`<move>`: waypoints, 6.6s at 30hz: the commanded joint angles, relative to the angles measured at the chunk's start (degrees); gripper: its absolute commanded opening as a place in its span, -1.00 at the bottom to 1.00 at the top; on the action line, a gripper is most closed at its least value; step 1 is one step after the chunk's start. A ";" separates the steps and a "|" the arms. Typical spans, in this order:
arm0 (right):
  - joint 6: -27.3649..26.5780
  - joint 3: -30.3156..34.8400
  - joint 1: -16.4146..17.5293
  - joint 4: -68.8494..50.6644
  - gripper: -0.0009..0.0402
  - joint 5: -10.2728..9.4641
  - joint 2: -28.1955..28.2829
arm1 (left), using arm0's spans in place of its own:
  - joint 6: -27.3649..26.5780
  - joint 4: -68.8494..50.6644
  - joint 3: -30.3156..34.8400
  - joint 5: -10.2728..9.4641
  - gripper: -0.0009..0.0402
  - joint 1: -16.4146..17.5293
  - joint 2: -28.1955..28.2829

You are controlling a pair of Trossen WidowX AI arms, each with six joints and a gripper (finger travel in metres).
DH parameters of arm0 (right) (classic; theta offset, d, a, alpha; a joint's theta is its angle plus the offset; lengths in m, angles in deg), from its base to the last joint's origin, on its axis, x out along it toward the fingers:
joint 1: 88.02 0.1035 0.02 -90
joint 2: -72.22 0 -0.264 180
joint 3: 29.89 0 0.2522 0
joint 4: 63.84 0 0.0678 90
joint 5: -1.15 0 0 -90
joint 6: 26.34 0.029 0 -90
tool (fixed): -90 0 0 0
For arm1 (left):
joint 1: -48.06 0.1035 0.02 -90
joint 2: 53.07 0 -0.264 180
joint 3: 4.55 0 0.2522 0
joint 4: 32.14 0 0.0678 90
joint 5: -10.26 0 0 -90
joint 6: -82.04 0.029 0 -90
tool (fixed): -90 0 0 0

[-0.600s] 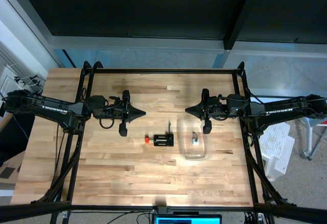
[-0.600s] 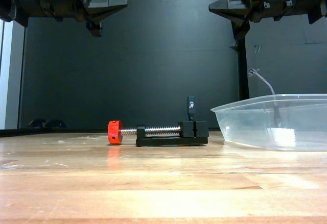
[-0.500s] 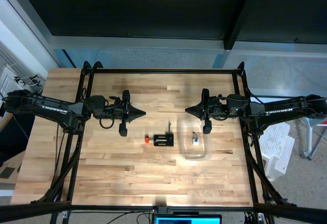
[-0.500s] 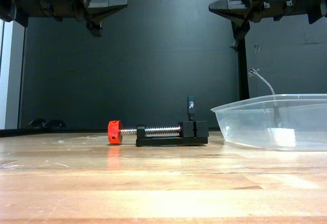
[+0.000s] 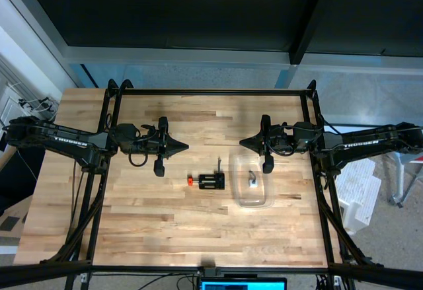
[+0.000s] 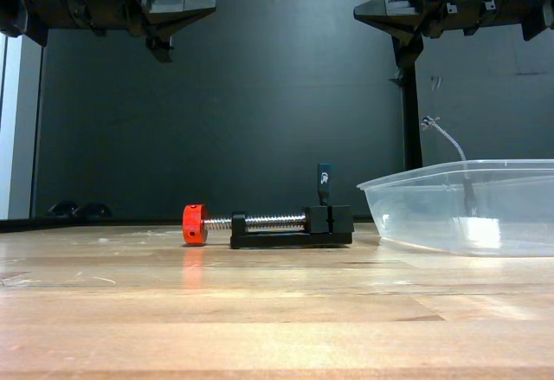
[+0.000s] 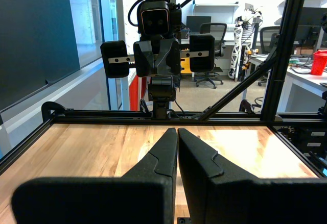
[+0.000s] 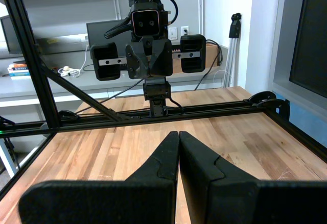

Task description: Pick the USB-C connector and install on taskboard

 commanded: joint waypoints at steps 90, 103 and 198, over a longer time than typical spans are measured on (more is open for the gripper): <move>6.73 39.36 12.11 -87.73 -0.04 0.20 33.64 | 0.00 0.02 0.02 0.00 -0.96 0.00 0.02; 7.45 36.83 13.00 -82.93 -0.04 1.51 35.63 | 0.00 0.00 0.02 0.00 -0.96 0.02 0.02; 7.04 27.78 14.03 -70.49 -0.87 1.40 37.09 | 0.00 0.02 0.02 0.00 -0.96 0.00 0.02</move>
